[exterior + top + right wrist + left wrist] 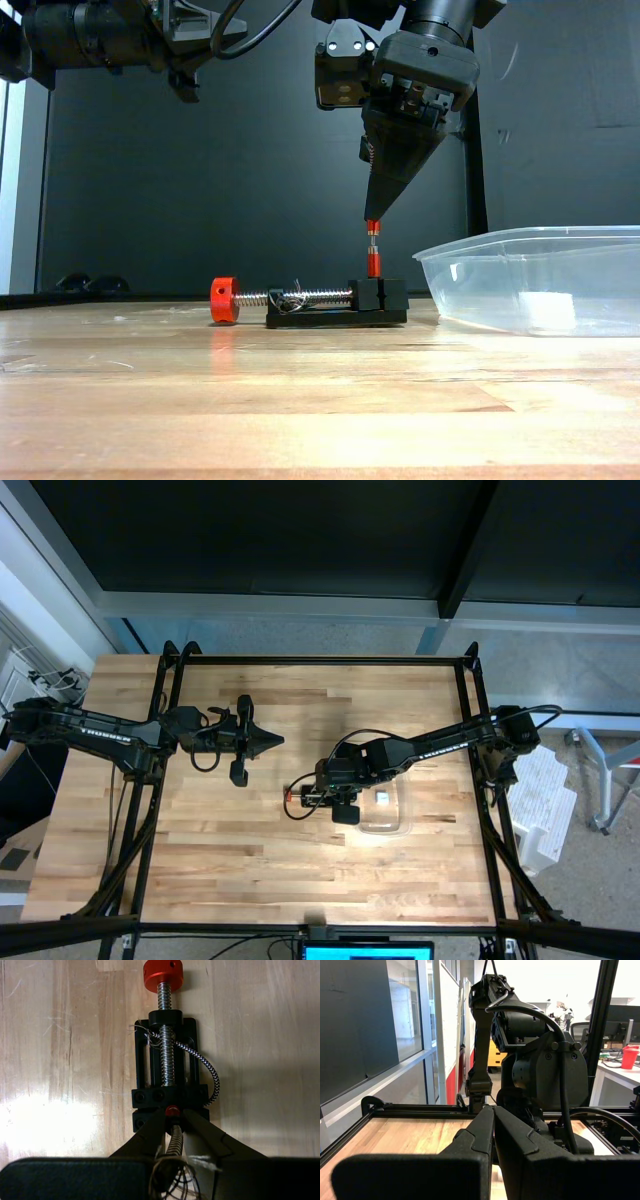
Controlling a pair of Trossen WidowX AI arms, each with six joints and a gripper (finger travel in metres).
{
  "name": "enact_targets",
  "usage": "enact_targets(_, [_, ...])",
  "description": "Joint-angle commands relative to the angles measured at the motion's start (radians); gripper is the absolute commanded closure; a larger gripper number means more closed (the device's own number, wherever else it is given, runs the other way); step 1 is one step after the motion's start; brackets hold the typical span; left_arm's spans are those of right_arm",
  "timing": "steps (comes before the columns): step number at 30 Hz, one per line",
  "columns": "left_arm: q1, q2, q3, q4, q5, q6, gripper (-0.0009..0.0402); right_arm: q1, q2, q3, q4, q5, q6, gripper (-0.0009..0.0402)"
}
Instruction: Pick the RCA connector and install on taskboard
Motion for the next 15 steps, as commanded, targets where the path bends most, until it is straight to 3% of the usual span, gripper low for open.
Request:
enact_targets(1, [0.0,0.0,0.0,0.0,0.0,0.0,0.0393,0.0,0.0,-0.001,0.002,0.002,-0.002,0.0392])
enact_targets(8, [0.0,0.0,0.0,0.0,0.0,0.0,0.0393,0.0,0.0,-0.001,-0.005,0.025,-0.015,0.0392])
enact_targets(15, [0.0,0.0,0.0,0.0,0.0,0.0,0.0393,0.0,0.0,-0.001,-0.005,0.024,-0.014,0.0392])
